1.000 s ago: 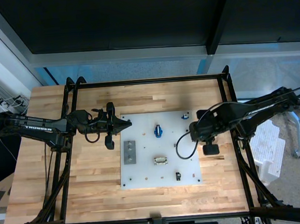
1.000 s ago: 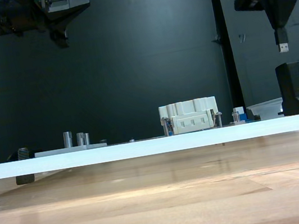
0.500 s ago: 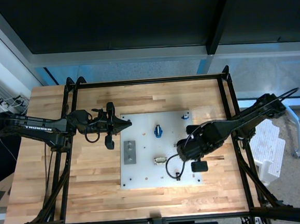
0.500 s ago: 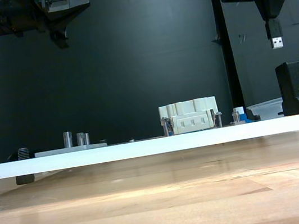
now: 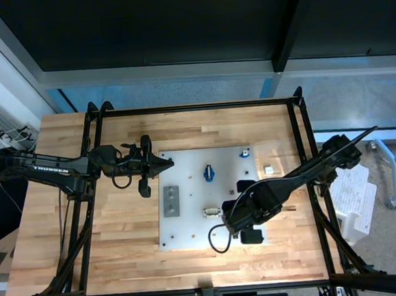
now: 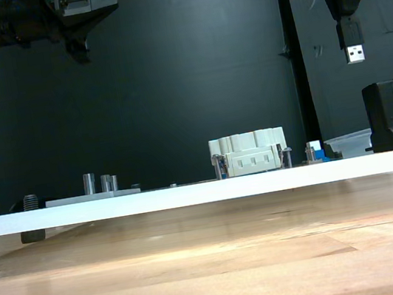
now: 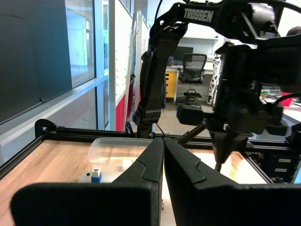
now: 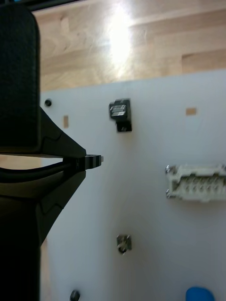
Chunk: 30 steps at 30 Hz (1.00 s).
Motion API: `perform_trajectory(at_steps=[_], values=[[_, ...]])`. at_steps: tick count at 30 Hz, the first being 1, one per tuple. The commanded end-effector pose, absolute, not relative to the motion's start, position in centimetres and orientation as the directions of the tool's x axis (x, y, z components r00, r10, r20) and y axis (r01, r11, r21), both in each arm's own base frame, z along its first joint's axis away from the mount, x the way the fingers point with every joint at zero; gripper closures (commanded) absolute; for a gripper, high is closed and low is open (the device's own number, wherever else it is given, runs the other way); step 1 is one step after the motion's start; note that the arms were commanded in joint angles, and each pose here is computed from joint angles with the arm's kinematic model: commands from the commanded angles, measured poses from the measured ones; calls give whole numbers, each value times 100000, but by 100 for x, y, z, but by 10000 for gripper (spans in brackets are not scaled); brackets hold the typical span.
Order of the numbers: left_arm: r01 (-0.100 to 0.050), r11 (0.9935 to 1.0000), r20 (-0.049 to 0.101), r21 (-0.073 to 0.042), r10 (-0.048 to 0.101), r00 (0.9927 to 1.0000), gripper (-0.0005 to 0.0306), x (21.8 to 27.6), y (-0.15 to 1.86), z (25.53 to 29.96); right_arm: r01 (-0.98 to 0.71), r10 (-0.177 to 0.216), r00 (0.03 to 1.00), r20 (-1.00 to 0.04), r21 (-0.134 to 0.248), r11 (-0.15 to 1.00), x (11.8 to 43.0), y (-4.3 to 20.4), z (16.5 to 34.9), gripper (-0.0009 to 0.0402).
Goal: Pick the USB connector and install on taskboard
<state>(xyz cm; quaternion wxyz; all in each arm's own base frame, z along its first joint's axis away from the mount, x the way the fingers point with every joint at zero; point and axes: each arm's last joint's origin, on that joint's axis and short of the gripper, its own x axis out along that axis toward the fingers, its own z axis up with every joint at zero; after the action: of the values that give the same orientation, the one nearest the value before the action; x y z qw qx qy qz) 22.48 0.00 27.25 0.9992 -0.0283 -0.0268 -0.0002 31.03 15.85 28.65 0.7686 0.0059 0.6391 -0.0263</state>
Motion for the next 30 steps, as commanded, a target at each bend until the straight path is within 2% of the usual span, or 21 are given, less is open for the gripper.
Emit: perform_trajectory(at_steps=[1,12,30], values=[[189,99842,5395,-5621,114,99854,300,2248,1,2725,4568,-3383,17496,-98399,-2621,99861,3146,1672,2840,393],[230,99842,5433,-5621,76,99852,300,2248,0,2726,3646,-3043,17212,-98461,-2450,99903,3267,1863,2750,393],[189,99842,5395,-5621,114,99854,300,2248,1,2725,1765,-3135,16648,-98555,-2881,99943,3296,1951,2644,393]])
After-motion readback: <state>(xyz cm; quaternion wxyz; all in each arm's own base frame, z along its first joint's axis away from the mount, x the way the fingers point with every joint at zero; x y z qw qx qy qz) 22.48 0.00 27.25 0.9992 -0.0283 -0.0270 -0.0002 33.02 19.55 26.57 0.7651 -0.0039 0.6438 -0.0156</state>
